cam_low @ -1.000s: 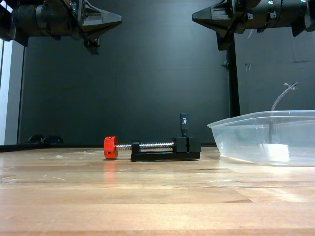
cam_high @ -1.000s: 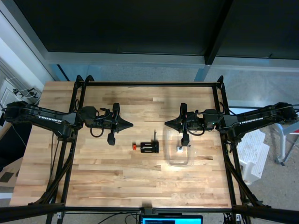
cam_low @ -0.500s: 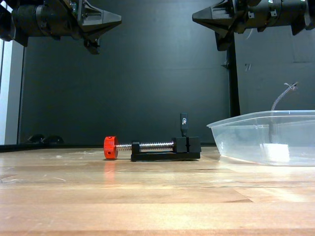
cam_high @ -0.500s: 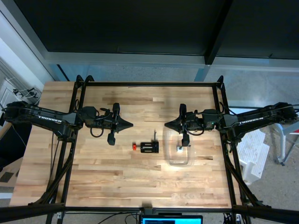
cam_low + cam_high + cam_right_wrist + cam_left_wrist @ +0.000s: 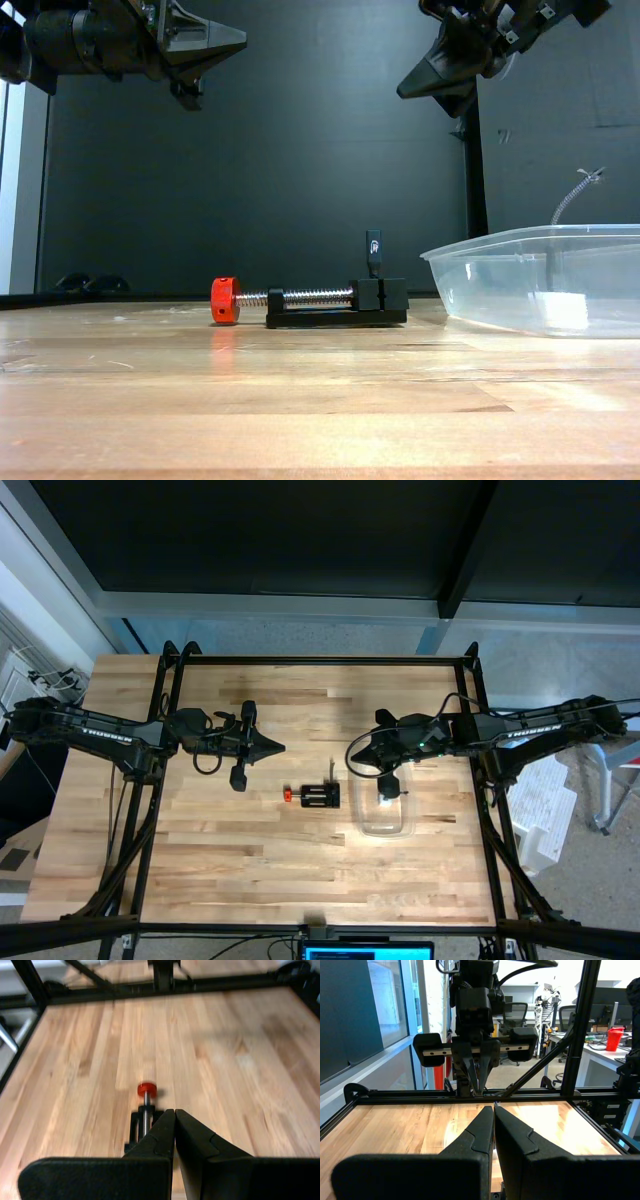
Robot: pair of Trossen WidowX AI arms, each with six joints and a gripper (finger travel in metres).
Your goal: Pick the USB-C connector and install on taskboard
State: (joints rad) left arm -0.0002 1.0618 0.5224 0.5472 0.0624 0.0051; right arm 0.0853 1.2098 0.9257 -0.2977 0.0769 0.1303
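Observation:
The taskboard (image 5: pixel 320 796) is a small black block with an orange-red knob (image 5: pixel 225 300), lying mid-table; a short dark peg (image 5: pixel 373 250) stands on it. Right of it, a thin braided cable (image 5: pixel 578 192) rises from a white piece (image 5: pixel 565 310) in the clear tray (image 5: pixel 480 280); I take this for the USB-C connector (image 5: pixel 386 800). High above the table's left half, my left gripper (image 5: pixel 278 747) is shut and holds nothing. My right gripper (image 5: pixel 351 760) is shut and empty, tilted down. It hangs above the tray's far left corner and points at the taskboard (image 5: pixel 142 1130).
A black frame (image 5: pixel 320 661) runs around the wooden table, with posts at the sides. The tray (image 5: pixel 385 834) sits close to the taskboard's right end. The left arm (image 5: pixel 90 40) hangs well above the board.
The right arm has swung and tipped its gripper downward, its tip now lower and angled toward the taskboard. The left arm, the taskboard and the tray have not moved.

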